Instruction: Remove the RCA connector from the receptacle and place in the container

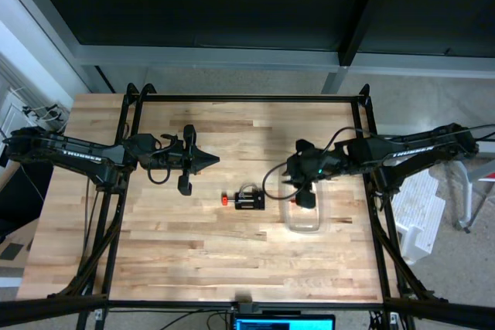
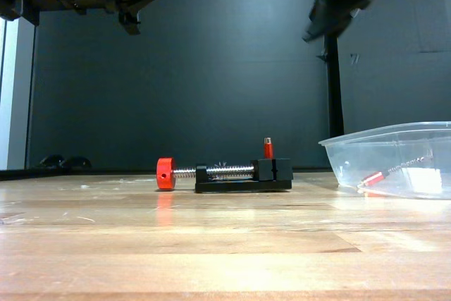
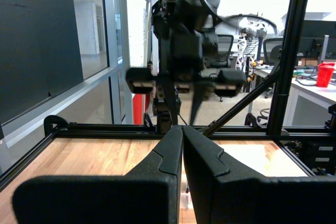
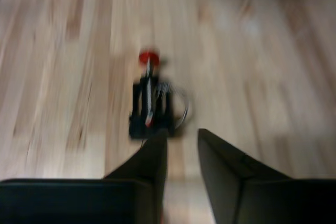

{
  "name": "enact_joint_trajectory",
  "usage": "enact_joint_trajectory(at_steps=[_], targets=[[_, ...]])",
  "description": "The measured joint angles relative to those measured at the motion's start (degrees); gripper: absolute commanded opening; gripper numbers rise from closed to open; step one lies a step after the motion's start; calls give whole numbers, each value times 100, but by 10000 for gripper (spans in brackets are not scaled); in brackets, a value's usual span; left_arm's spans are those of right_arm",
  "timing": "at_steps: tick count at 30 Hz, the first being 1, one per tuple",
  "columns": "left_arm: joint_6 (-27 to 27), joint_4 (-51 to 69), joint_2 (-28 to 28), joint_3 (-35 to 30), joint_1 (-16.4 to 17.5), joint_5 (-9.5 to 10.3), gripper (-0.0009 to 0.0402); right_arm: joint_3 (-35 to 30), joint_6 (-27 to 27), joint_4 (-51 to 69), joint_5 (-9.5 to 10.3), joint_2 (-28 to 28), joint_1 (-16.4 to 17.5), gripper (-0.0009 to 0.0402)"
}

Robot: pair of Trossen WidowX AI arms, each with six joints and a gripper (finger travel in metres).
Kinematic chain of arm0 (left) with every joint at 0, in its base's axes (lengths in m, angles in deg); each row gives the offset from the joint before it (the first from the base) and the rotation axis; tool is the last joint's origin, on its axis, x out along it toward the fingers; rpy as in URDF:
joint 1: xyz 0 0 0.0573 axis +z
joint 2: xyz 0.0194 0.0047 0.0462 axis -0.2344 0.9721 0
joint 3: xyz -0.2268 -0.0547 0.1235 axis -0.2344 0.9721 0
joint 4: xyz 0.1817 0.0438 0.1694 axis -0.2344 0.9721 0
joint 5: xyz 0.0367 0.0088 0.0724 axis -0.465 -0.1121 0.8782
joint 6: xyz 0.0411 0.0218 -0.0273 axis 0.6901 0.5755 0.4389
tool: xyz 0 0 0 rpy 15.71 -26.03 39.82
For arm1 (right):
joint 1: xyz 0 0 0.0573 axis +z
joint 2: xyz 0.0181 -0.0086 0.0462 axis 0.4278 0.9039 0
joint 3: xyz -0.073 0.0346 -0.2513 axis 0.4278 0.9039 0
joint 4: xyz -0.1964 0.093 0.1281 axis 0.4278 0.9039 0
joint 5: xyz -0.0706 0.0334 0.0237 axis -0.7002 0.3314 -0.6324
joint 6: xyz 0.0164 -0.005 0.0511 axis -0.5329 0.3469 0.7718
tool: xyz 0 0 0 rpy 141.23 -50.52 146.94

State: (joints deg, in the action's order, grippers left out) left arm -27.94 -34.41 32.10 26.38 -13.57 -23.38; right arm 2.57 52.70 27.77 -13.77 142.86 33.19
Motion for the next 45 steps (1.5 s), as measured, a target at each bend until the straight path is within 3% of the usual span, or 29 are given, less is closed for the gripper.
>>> enact_joint_trajectory(at_steps=[2,9,18,22,27,45], targets=[[-2,0,0,-2,0,0,0,48,-173,-387,0,-98,-92,-5],[0,2,0,-2,0,0,0,55,-822,-1464,9,-245,-243,1],[0,0,0,-2,0,0,0,210,-1261,-2933,382,-356,-407,0],[-2,0,0,0,0,-2,0,557,-1279,-3893,415,-431,-415,0],[0,2,0,0,0,0,0,1005,-1215,-4784,673,-490,-575,0],[0,2,0,0,0,0,0,2129,-973,-5698,549,-922,-616,0]])
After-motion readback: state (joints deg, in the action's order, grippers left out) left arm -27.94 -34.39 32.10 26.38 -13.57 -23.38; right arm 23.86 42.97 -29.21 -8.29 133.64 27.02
